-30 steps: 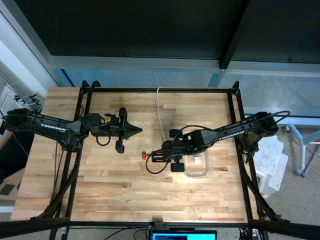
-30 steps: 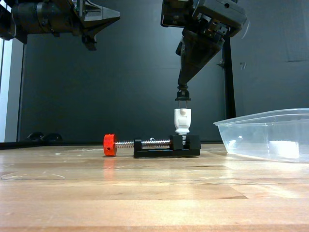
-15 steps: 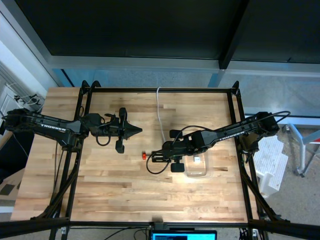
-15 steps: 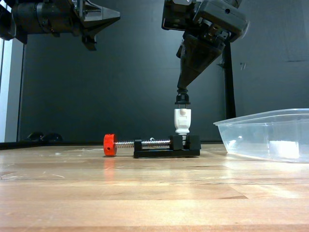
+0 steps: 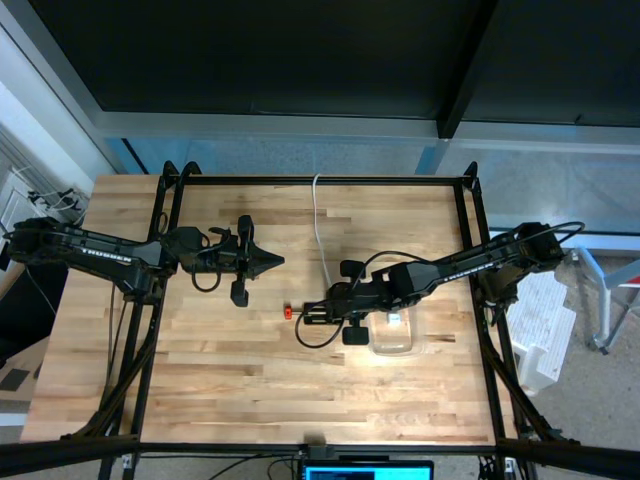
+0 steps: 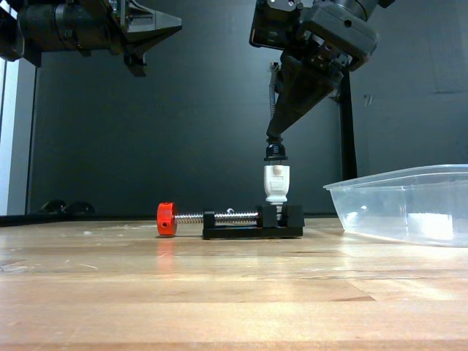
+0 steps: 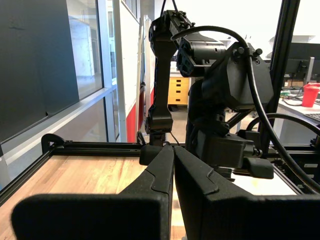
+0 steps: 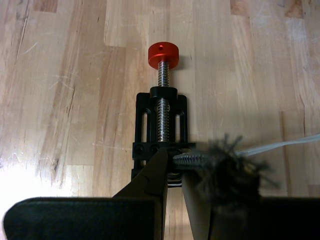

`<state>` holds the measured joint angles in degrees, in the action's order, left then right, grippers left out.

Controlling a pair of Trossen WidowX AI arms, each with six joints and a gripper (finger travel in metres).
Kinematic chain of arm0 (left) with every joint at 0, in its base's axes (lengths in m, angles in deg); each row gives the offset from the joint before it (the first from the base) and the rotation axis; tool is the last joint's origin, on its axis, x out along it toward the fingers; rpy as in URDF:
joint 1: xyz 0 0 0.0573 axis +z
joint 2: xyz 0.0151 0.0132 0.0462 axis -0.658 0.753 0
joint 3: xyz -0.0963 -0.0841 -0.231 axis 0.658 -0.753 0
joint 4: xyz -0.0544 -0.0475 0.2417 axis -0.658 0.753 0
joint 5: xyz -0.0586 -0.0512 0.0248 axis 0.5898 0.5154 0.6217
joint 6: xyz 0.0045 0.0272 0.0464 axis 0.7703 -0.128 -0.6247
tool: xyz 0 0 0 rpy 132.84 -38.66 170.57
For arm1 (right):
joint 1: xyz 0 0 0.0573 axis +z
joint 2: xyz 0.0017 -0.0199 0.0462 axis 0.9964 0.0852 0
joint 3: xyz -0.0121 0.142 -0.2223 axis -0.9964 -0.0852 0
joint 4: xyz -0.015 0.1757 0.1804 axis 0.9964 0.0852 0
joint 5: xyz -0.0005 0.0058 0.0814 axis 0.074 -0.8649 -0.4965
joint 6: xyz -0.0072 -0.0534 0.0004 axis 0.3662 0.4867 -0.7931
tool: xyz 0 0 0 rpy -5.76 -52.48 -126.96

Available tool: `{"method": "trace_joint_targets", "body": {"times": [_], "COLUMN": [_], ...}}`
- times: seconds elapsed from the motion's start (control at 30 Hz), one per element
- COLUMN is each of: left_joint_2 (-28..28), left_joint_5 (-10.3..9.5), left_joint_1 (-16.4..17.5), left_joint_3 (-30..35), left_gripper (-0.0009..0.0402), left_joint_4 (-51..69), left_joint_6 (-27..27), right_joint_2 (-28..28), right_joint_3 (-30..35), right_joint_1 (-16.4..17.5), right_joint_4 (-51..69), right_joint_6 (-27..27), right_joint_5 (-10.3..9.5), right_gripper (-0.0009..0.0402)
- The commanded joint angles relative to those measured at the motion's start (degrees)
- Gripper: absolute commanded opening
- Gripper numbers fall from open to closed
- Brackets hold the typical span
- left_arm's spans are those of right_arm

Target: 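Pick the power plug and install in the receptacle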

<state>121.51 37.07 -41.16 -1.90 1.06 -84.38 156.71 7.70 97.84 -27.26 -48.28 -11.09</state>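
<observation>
The power plug point(image 6: 276, 152), a tiny black body, sits on top of the white receptacle point(image 6: 276, 183), with no prongs showing between them. The receptacle stands upright in the black clamp frame point(image 6: 253, 221) with its red-orange knob point(image 6: 166, 219). My right gripper point(image 6: 274, 139) points down at a slant and is shut on the power plug. In the right wrist view its fingers point(image 8: 159, 170) cover the plug above the clamp frame point(image 8: 160, 125) and knob point(image 8: 162, 51). My left gripper point(image 5: 276, 261) hovers high at the left, shut and holding nothing, its fingertips point(image 7: 167, 152) pressed together.
A clear plastic tray point(image 6: 380, 197) holding a small white piece stands just right of the clamp. The receptacle's white cable point(image 5: 320, 225) runs to the table's far edge. Black frame rails point(image 5: 320, 180) border the wooden table.
My right gripper has lowered the plug: its prongs showed above the receptacle a second ago and are now sunk into it. The gripper body leans further right. The left arm has not moved.
</observation>
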Motion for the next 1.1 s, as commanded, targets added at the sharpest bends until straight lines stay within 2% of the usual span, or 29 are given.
{"method": "trace_joint_targets", "body": {"times": [0.03,0.27,0.37,0.5,1.1], "left_joint_2": [0.0,0.0,0.0,0.0,0.0], "left_joint_5": [0.00,0.00,0.00,0.00,0.00], "left_joint_1": [0.0,0.0,0.0,0.0,0.0], "left_joint_3": [0.0,0.0,0.0,0.0,0.0], "left_gripper": [0.0000,0.0000,0.0000,0.0000,0.0000], "left_joint_4": [0.0,0.0,0.0,0.0,0.0], "left_joint_6": [0.0,0.0,0.0,0.0,0.0], "right_joint_2": [0.5,0.3,0.0,-0.9,-5.5], "right_joint_3": [-1.4,-1.5,-1.7,-2.6,-12.9], "right_joint_1": [-0.1,-0.2,-0.2,-0.2,-0.1], "right_joint_4": [-0.3,-1.8,-2.4,-3.7,-16.0], "right_joint_6": [0.0,0.2,0.2,0.2,0.0], "right_joint_5": [-0.39,-0.20,1.01,1.14,1.16], "right_gripper": [0.0000,0.0000,0.0000,0.0000,0.0000]}}
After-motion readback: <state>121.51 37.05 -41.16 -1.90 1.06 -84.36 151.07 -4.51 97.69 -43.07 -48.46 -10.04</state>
